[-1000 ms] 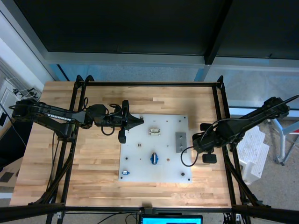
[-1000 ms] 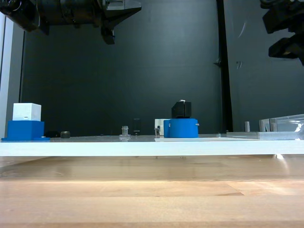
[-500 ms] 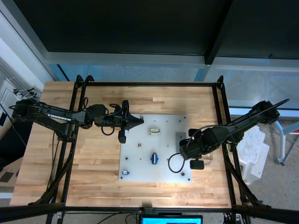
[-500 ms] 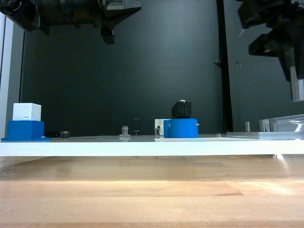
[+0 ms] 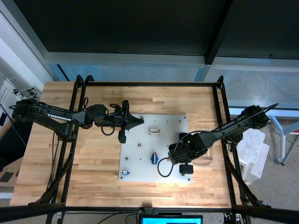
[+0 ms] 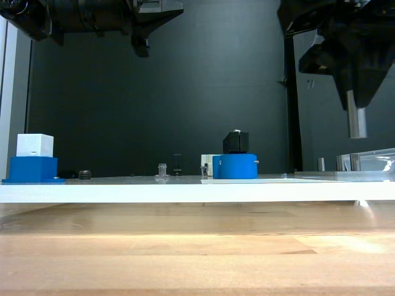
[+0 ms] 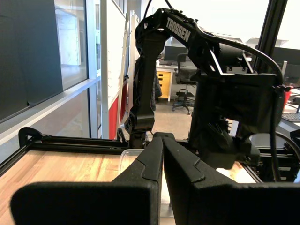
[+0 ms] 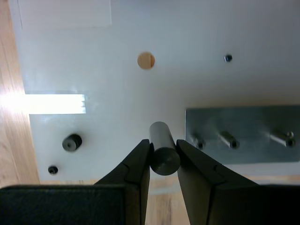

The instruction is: Pick the 16mm cylinder and install on the taskboard

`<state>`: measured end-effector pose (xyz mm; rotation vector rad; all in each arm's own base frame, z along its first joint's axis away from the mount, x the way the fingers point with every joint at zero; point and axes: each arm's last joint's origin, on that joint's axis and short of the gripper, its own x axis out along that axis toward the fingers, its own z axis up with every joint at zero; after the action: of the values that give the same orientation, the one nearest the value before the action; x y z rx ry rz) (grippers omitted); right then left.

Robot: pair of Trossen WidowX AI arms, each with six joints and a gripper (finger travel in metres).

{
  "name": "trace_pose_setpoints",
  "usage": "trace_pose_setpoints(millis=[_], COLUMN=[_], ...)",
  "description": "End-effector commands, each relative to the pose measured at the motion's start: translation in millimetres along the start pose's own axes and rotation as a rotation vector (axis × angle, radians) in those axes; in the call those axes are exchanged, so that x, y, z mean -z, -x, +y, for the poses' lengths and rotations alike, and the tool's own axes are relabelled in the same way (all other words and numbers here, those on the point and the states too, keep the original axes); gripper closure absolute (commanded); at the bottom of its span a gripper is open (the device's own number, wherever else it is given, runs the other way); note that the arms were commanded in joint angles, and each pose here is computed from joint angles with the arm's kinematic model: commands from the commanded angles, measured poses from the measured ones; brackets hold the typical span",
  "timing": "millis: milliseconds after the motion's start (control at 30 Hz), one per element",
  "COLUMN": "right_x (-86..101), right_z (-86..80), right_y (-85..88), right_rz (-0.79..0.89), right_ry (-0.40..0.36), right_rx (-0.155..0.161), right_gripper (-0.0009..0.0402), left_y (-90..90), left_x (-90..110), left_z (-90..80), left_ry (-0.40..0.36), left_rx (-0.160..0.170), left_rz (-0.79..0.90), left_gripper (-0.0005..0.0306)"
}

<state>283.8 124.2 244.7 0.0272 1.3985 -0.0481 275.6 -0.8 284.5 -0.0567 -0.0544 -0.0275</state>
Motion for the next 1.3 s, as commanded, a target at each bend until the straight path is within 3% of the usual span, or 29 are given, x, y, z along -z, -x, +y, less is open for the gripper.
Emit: trace_pose_setpoints(millis=[33, 633, 1300], right_x=[-8.5, -43.0, -49.3], right_z=[2.7, 9.0, 13.0], right_y=[-3.1, -21.9, -37.7], right_rz=[-0.001, -0.002, 0.006], right_ry=[-0.004, 0.017, 0.017], right_rx=[0.004, 0.03, 0.028], right_gripper=[0.0381, 0.0382, 0.0382], left_y=[0.0, 0.0, 0.0], left_x=[-0.1, -0.1, -0.1], left_z=[0.0, 0.1, 0.0], left_ry=[0.0, 0.0, 0.0], left_rx=[0.0, 0.0, 0.0], left_rz=[0.0, 0.0, 0.0], left_gripper=[0.03, 0.03, 0.03])
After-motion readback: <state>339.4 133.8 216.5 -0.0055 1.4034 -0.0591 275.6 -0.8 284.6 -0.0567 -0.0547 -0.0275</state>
